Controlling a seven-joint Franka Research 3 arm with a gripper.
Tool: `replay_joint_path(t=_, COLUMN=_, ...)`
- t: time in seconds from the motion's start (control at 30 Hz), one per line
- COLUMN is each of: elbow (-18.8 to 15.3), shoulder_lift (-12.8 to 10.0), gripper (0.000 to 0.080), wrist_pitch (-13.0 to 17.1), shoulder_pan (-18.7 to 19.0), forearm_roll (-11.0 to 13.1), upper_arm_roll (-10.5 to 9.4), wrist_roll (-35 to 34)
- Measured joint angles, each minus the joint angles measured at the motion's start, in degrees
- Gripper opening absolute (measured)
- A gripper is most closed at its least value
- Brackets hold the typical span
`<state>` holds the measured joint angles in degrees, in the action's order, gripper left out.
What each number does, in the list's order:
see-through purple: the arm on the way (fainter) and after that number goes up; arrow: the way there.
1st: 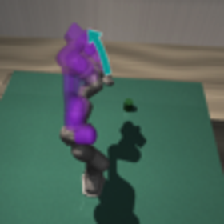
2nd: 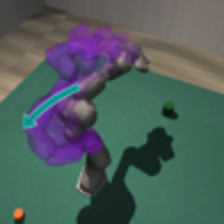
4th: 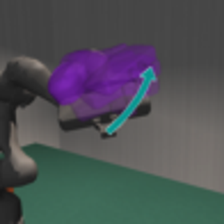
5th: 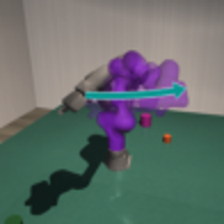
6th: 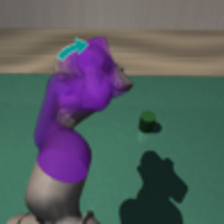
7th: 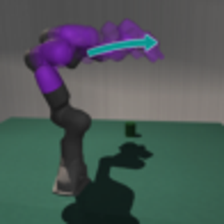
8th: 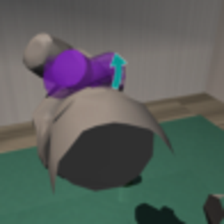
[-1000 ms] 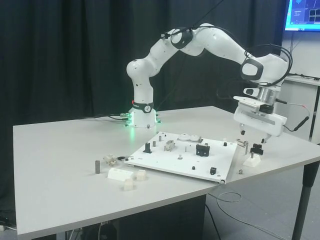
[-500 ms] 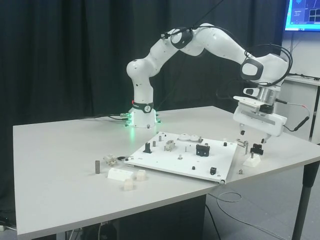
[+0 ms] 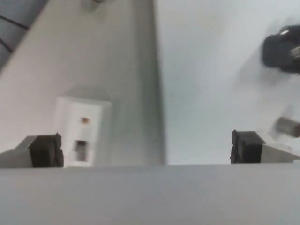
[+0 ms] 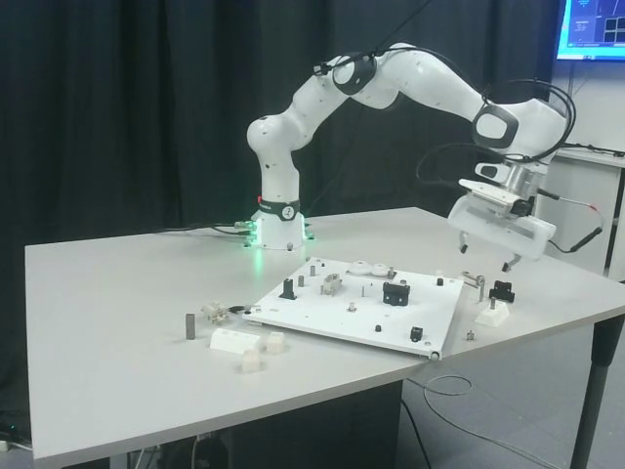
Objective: Remove square peg 1.
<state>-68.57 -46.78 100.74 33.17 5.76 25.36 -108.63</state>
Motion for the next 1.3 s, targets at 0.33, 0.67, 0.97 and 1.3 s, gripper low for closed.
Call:
replay_joint_path(t=0.33, elbow=0.5, shoulder_lift=1.1, gripper=0.08, wrist_pitch=-7.1, shoulder_pan=-0.8, forearm_roll=-2.2, upper_arm_roll=-0.14, wrist_roll=12.5)
replay_joint_path(t=0.67, elbow=-0.9, shoulder_lift=1.6, gripper=0.08, wrist_pitch=-10.7, shoulder_pan=-2.9, forearm_roll=-4.4, upper_arm_roll=-1.75, wrist_roll=18.7)
replay_joint_path(t=0.97, elbow=-4.7, shoulder_lift=3.9, gripper=0.08, wrist_pitch=-11.2, shoulder_pan=-8.7, forearm_roll=-10.3, upper_arm_roll=-10.1, wrist_roll=20.9)
replay_joint_path(t=1.3, elbow=-10.7, shoulder_lift=7.9, gripper=0.08, wrist_pitch=-9.7, shoulder_pan=-19.3, forearm_roll=-18.5, upper_arm_roll=-24.34, wrist_roll=28.6)
